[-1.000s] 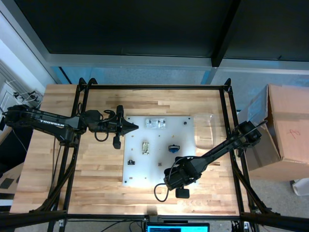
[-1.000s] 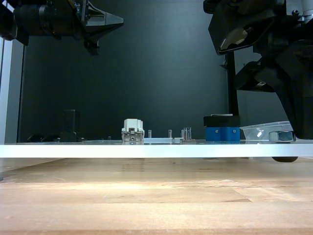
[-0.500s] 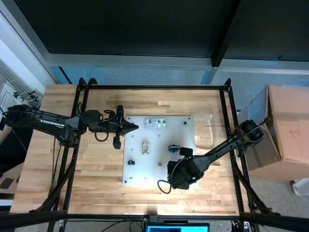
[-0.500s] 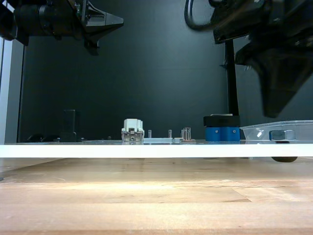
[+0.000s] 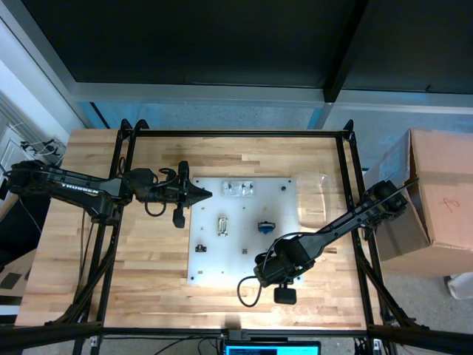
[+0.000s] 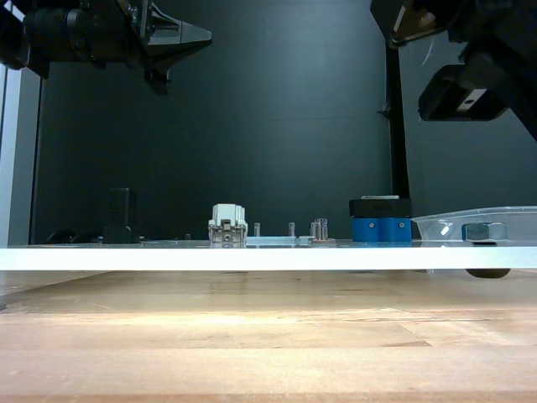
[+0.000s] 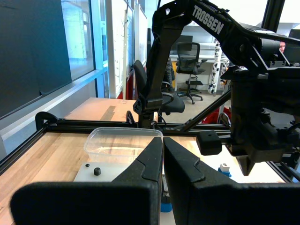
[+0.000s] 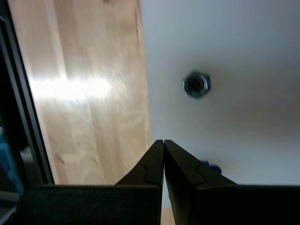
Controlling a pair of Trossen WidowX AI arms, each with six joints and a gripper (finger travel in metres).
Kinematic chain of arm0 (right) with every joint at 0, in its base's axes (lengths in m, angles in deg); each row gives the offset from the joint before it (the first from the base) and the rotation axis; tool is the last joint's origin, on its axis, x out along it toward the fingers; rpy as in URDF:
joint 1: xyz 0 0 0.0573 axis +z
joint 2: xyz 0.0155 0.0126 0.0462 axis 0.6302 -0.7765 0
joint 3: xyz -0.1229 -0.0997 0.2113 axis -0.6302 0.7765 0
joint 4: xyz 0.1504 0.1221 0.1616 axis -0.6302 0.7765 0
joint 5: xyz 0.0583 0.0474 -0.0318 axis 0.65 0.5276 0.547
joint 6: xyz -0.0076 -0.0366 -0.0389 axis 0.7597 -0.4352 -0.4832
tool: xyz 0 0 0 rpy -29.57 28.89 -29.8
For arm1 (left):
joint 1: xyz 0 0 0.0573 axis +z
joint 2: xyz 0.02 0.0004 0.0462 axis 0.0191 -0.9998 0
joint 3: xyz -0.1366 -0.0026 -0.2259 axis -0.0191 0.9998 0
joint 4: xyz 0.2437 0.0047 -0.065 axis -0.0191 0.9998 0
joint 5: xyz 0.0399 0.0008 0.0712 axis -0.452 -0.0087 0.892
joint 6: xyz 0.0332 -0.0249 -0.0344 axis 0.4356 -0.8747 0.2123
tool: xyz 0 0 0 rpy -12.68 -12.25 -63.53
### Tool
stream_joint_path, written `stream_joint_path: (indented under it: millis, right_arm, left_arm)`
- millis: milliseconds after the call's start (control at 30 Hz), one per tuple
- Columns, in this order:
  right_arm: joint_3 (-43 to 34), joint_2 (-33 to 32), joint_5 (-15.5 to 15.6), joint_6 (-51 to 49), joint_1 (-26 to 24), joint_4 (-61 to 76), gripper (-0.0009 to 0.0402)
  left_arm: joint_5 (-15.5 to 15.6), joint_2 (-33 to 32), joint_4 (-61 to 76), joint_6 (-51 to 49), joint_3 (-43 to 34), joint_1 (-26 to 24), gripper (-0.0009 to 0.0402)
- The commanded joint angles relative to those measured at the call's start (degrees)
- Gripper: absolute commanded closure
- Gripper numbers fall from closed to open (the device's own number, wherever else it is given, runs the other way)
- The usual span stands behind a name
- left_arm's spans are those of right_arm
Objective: Unfasten the M12 nut and place it in the container
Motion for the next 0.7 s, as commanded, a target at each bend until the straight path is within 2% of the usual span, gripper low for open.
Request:
stream_joint_path:
  millis: [33, 233, 700]
  right_arm:
    - [0.13, -1.36, -1.31, -0.11, 0.00, -2.45, 0.0393]
    - [0.13, -4.76, -1.46, -0.15, 0.04, -4.79, 0.0393]
    - [0.24, -5.07, -6.05, -0.70, -0.15, -3.89, 0.0393]
  left_arm:
    - [-0.02, 0.00, 0.00, 0.02, 0.00, 0.00, 0.0393]
    - [-0.02, 0.00, -0.02, 0.02, 0.00, 0.00, 0.0393]
    - [-0.02, 0.00, 0.00, 0.02, 0.00, 0.00, 0.0393]
